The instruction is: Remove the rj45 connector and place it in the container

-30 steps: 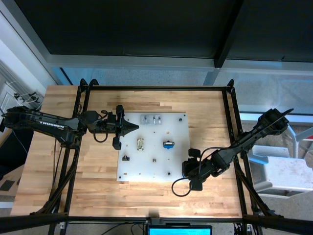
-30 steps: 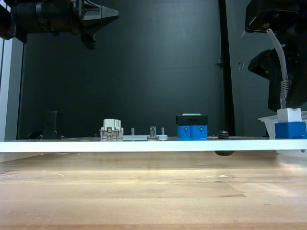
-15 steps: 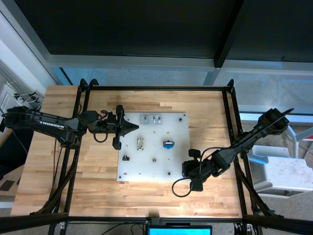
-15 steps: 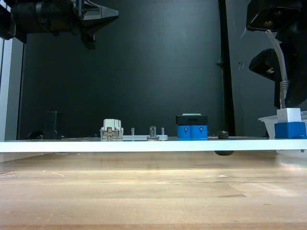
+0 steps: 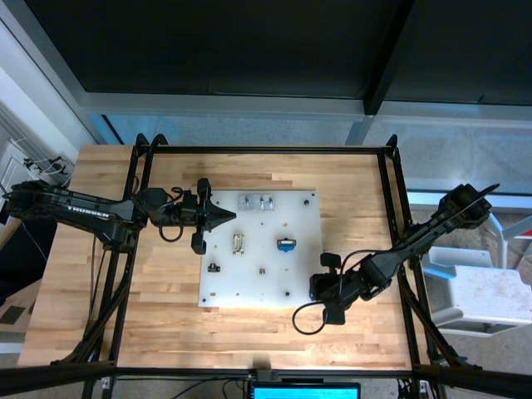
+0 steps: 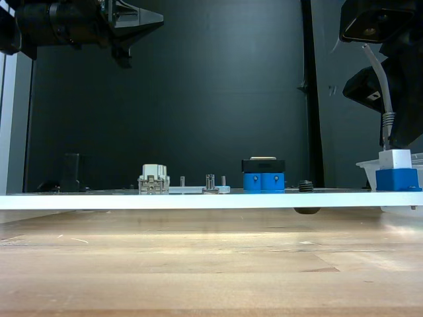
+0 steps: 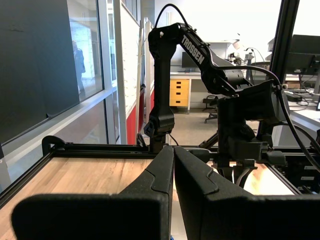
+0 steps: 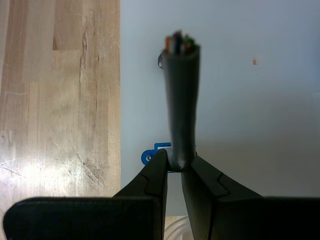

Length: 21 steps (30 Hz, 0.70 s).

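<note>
At the white board's (image 5: 249,283) near right corner, the right gripper (image 8: 175,159) pinches the grey cable (image 8: 181,100) of the plug (image 6: 394,158), which seems seated in a blue holder (image 6: 398,179) beside the clear tray (image 6: 367,164). Above the board's left edge hangs the left gripper (image 7: 173,165), jaws together.

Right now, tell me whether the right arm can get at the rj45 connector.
Probably yes: the right hand grips the rj45 connector by its grey cable at the white board's right edge, nothing between. The left hand hangs closed above the board's left edge.
</note>
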Motion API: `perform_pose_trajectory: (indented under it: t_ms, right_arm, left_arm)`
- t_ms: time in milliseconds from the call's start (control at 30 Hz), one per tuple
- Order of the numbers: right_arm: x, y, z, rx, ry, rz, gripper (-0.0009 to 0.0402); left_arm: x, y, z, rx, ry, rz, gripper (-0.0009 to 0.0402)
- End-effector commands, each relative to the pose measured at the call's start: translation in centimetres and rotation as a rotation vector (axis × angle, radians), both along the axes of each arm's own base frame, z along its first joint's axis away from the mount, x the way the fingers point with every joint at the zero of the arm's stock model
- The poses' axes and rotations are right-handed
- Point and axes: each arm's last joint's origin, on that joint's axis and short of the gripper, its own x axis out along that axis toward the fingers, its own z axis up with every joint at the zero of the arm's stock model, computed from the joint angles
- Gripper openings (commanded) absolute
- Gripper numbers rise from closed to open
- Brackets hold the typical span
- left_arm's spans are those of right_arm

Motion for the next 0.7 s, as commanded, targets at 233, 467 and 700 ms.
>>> perform_pose_trajectory:
  t_ms: [233,467,700]
  right_arm:
    - [0.01,0.01,0.01,-0.002,-0.002,0.002,0.0000]
    - [-0.09,0.03,0.19,-0.002,-0.007,0.009,0.0000]
    - [-0.26,-0.09,0.84,0.004,-0.027,0.020,0.0000]
  left_arm:
    - [0.00,0.00,0.00,0.000,0.000,0.000,0.0000]
    - [0.01,0.01,0.00,0.000,0.000,0.000,0.0000]
    - [0.00,0.01,0.00,0.000,0.000,0.000,0.0000]
